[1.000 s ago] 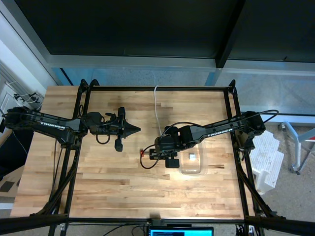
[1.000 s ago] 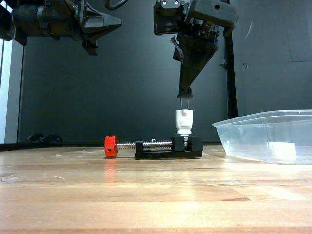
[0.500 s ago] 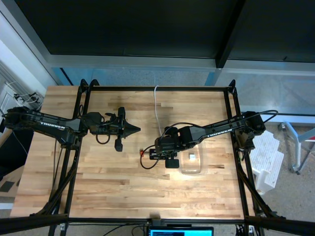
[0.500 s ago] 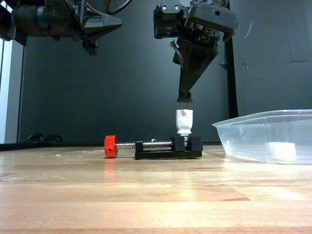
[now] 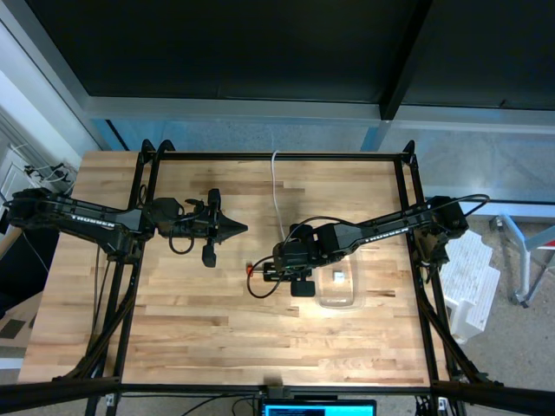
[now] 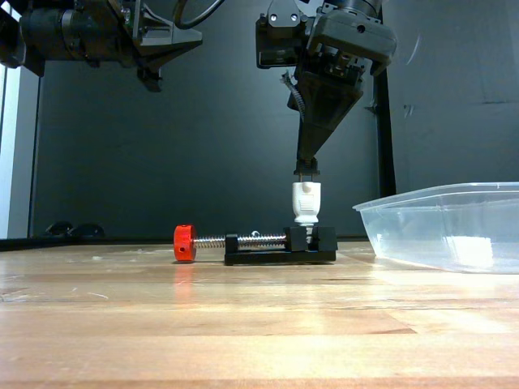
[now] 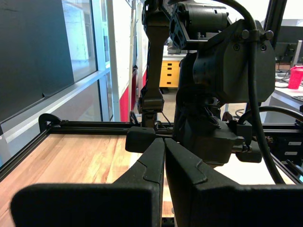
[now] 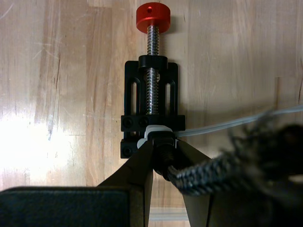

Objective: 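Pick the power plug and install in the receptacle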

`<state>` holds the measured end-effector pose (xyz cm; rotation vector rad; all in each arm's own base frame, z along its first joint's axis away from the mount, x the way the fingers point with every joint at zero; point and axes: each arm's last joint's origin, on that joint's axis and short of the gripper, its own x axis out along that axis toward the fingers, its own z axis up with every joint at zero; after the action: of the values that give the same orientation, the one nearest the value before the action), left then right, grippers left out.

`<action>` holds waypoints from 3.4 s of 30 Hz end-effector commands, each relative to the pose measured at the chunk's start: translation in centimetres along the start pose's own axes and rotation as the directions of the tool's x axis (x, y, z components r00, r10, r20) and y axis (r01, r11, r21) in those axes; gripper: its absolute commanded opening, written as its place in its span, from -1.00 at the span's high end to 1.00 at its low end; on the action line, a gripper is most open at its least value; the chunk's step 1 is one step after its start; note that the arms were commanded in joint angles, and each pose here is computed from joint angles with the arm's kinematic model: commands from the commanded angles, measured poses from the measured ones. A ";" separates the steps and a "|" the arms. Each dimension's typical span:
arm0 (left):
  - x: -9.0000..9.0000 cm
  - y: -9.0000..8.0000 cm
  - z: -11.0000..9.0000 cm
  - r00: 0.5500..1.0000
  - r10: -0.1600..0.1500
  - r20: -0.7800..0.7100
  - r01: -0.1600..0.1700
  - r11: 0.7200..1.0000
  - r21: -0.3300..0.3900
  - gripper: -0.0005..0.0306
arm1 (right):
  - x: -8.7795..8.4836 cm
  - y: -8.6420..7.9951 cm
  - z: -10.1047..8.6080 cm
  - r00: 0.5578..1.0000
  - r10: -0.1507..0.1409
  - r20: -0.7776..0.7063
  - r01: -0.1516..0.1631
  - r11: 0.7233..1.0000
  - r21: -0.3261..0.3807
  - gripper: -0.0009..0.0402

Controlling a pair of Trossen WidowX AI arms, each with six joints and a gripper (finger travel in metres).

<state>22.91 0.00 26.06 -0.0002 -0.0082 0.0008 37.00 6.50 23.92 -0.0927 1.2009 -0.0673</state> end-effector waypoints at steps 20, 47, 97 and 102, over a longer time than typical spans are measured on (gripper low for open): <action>0.0 0.0 0.0 1.000 0.000 0.000 0.000 1.000 0.000 0.96 | 2.8 0.2 -1.7 1.000 0.011 -0.003 -0.011 1.000 0.012 0.96; 0.0 0.0 0.0 1.000 0.000 0.000 0.000 1.000 0.000 0.97 | 2.0 0.0 -1.9 0.999 0.016 0.045 -0.017 1.000 0.017 0.90; 0.0 0.0 0.0 1.000 0.000 0.000 0.000 1.000 0.000 0.97 | -9.1 -3.2 -8.2 0.885 0.036 0.464 -0.069 0.996 0.055 0.65; 0.0 0.0 0.0 1.000 0.000 0.000 0.000 1.000 0.000 0.97 | -10.2 -4.1 -10.6 0.780 -0.002 0.626 -0.050 0.997 0.066 0.93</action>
<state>22.91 0.00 26.05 -0.0002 -0.0082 0.0008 23.88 3.30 30.05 -0.0276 0.5722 -0.0531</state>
